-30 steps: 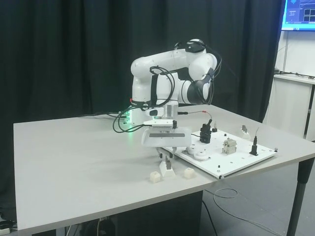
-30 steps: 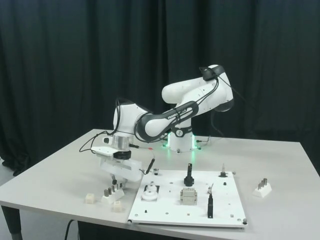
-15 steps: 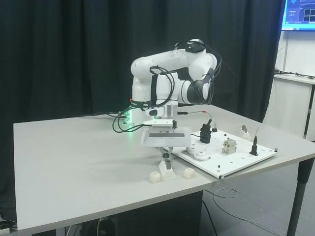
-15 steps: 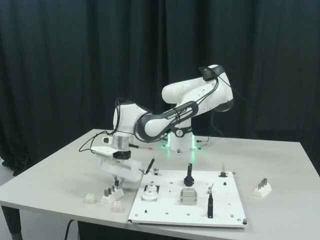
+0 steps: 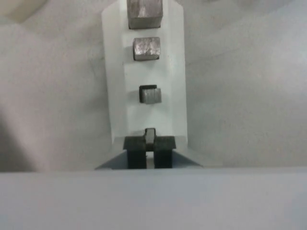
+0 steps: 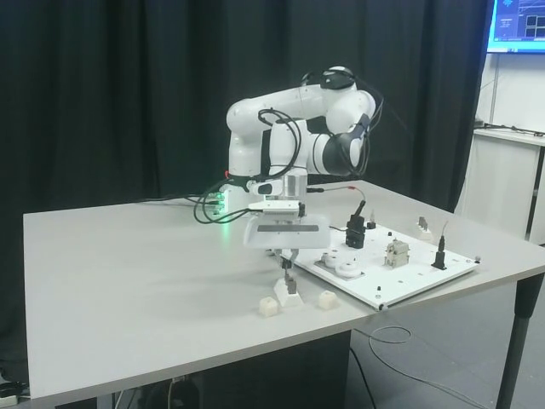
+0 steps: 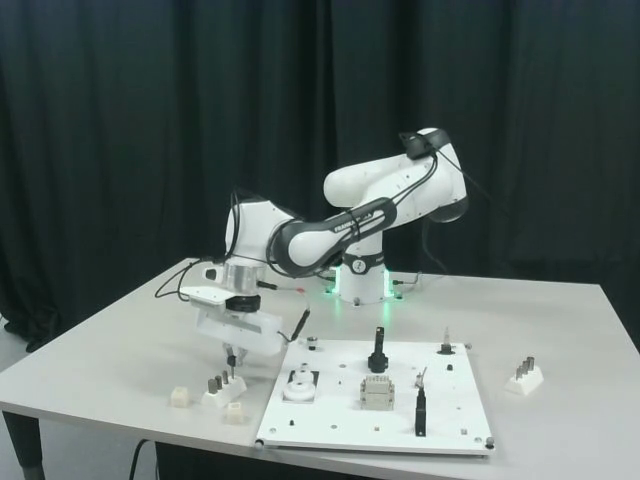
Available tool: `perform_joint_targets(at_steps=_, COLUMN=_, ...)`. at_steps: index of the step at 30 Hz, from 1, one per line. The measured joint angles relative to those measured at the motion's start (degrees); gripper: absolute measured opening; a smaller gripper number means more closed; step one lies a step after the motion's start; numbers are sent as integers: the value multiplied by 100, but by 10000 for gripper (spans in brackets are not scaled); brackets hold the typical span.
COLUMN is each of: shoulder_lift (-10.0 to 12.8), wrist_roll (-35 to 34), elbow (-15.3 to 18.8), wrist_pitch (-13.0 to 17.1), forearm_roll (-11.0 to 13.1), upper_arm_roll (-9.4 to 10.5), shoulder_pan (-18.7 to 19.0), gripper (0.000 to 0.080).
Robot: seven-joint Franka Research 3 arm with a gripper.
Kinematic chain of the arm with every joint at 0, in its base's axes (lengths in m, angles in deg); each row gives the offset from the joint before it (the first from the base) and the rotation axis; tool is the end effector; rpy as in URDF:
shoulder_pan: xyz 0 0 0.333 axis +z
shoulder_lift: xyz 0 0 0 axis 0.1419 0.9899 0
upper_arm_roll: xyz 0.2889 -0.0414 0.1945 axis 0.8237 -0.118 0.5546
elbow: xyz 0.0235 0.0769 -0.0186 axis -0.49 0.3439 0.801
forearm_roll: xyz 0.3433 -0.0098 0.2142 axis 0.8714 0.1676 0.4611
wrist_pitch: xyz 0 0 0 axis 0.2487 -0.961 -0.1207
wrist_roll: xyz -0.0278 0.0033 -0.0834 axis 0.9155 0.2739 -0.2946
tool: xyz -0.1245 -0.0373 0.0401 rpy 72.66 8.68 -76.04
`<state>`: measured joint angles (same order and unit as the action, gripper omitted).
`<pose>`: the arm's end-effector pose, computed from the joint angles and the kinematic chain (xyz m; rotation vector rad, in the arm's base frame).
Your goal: Pick square peg 1.
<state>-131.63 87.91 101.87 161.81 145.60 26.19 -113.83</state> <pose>0.5853 -0.1292 0.1919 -2.6751 1.5976 -0.3424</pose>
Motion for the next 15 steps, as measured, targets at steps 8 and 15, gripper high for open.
perform_joint_targets(at_steps=8, shoulder_lift=53, wrist_roll=119, elbow=63, wrist_pitch=-310, forearm_roll=-154, upper_arm_roll=-265, shoulder_pan=71, gripper=31)
perform_joint_targets(at_steps=15, shoulder_lift=64, wrist_roll=122, elbow=65, wrist_pitch=-517, forearm_roll=-264, upper_arm_roll=-436, shoulder_pan=93, gripper=29)
